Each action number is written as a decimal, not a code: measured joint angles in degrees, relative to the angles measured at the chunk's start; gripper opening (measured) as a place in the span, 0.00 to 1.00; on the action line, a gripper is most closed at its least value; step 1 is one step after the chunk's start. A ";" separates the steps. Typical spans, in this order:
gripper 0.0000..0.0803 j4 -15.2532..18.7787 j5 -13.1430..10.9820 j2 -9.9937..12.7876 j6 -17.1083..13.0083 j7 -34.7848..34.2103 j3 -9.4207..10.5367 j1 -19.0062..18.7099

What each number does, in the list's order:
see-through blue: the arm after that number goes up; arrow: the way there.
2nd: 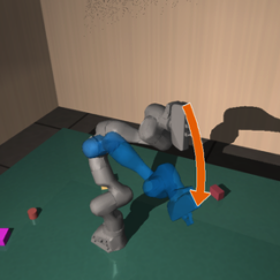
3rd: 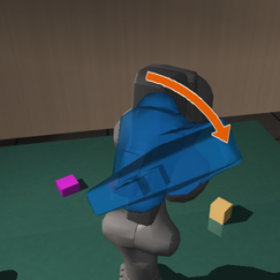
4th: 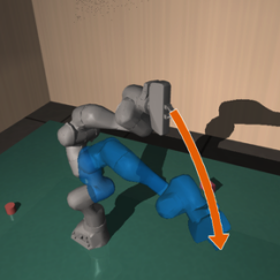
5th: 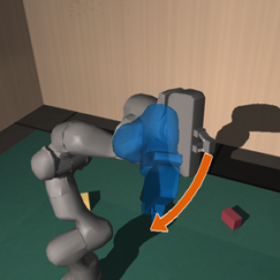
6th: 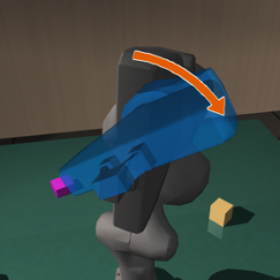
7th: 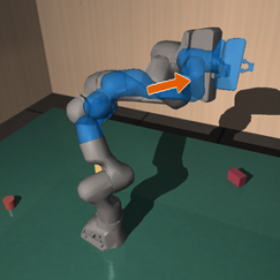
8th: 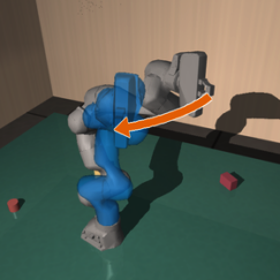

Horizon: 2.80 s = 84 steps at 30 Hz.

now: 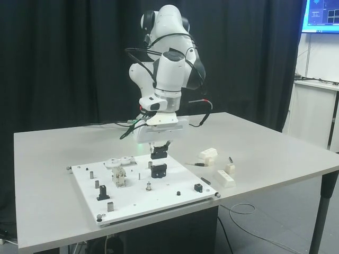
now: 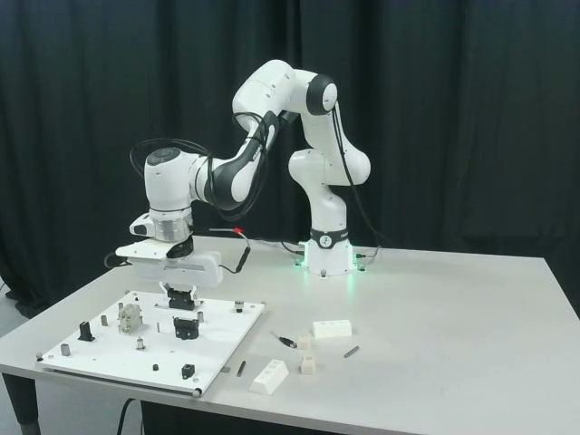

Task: Place D-SUB.

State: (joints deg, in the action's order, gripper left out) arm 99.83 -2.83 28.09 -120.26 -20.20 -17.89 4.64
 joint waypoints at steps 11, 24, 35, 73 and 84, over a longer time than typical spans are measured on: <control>0.48 -0.07 0.00 0.00 0.01 0.00 0.00 -0.02; 0.48 -0.07 0.00 0.00 0.01 0.00 0.00 -0.03; 0.48 -0.07 0.00 0.00 0.01 0.00 0.00 -0.04; 0.48 -0.08 -1.61 -0.01 0.62 -1.48 0.12 -3.17; 0.48 0.04 -3.53 -0.04 2.32 -6.36 0.20 -8.11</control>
State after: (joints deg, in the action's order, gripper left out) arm 99.88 -6.36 28.04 -117.94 -26.56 -17.69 -3.47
